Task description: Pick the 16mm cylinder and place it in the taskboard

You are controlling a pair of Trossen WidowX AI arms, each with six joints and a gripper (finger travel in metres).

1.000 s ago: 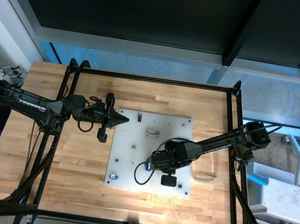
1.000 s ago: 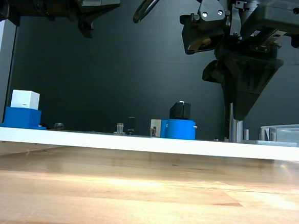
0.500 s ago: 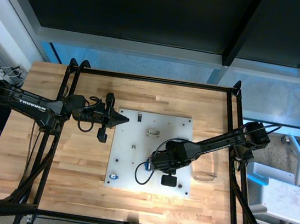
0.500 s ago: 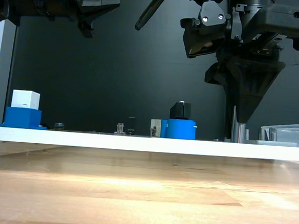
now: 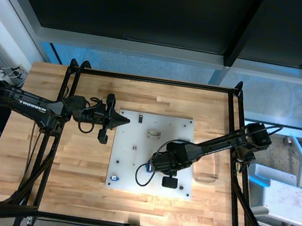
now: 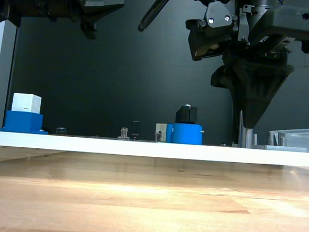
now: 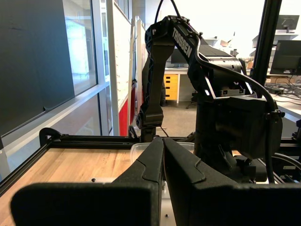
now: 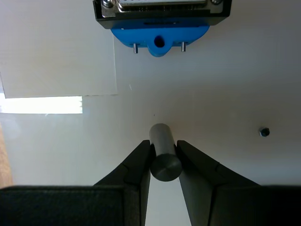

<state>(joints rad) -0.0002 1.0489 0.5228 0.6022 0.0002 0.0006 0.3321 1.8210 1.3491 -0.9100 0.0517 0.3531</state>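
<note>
the wooden table (image 5: 74, 192) carries the taskboard (image 5: 124, 165), a white square plate lying flat on the wood around mid-table. a clear plastic tray (image 5: 207, 180) lies on the wood just beside the plate's right edge. a black frame (image 5: 155, 80) runs along the table's far edge and down both sides.

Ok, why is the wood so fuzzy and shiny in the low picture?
Low view: the table up front is out of focus, with glare. Right wrist view: the right claw gripping the cylinder over the taskboard is sharp. Left wrist view: the shut left claw, held high, looks dark and backlit.
</note>
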